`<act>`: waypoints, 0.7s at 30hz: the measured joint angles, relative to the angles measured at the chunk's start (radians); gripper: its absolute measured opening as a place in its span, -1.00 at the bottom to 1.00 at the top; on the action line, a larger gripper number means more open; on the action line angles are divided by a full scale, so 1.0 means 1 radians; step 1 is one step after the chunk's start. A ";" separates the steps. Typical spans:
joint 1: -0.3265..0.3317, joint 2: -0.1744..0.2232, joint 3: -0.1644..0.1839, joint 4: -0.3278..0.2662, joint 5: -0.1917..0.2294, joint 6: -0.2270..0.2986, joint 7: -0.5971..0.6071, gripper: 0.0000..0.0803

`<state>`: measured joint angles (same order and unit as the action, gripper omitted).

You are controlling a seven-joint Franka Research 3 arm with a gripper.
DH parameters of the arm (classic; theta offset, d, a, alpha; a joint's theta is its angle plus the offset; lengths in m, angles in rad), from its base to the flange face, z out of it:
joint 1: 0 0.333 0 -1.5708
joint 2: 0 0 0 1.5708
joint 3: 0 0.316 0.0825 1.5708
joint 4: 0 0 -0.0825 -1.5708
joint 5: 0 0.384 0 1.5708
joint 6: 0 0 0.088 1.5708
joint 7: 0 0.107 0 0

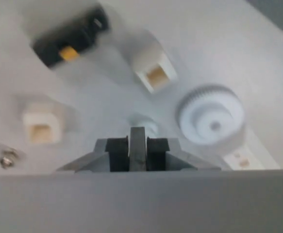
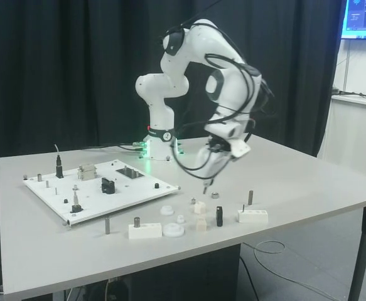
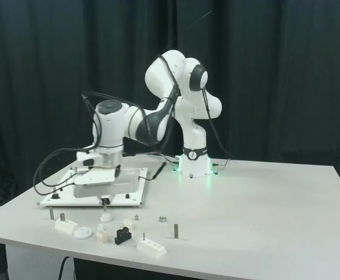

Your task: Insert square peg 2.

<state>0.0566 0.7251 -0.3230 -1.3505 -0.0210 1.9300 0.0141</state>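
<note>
though slim, grey square peg (image 1: 137, 148) upright

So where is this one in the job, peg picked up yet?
Done: the gripper is shut on a grey peg, held off the table above the loose parts. Left: carrying it to the white board and inserting it; nothing shows it near a hole yet.

Slim grey square-section metal peg (image 1: 137, 148): upright, pinched between black finger pads, lower centre of wrist view; suspended above the table in room views, centre frame (image 2: 206, 186).
</note>
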 joint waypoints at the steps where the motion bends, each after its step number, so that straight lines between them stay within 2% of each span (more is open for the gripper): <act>1: -0.010 0.000 0.000 -0.001 -0.003 0.000 0.001 -0.81; 10: -0.098 0.000 0.000 -0.007 -0.023 0.009 -0.005 -0.81; 21: -0.189 -0.002 -0.003 -0.024 -0.027 0.055 -0.068 -0.81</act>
<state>-0.1320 0.7231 -0.3259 -1.3744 -0.0484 1.9853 -0.0534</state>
